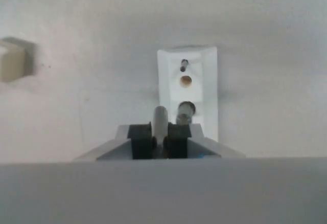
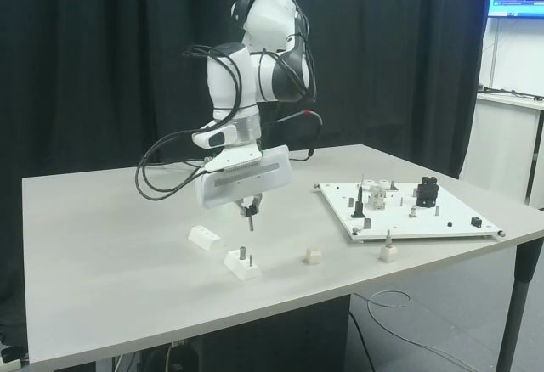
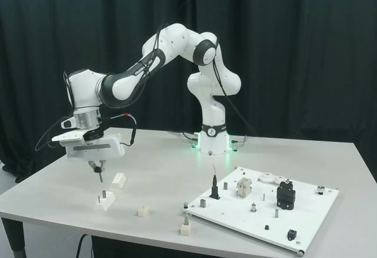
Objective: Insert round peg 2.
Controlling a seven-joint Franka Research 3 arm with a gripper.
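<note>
One white arm reaches out low over the desk's front-left area, wrist pointing down. Gripper [image 1: 160,141]: fingers closed on round peg [image 1: 160,124], held upright. White holder block [image 1: 188,88]: directly beneath, near the front edge; one pin stands in it, peg apart above it.

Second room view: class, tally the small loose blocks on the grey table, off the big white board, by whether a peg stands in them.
Blocks with a peg standing: 2
Blocks without a peg: 2
Total: 4
</note>
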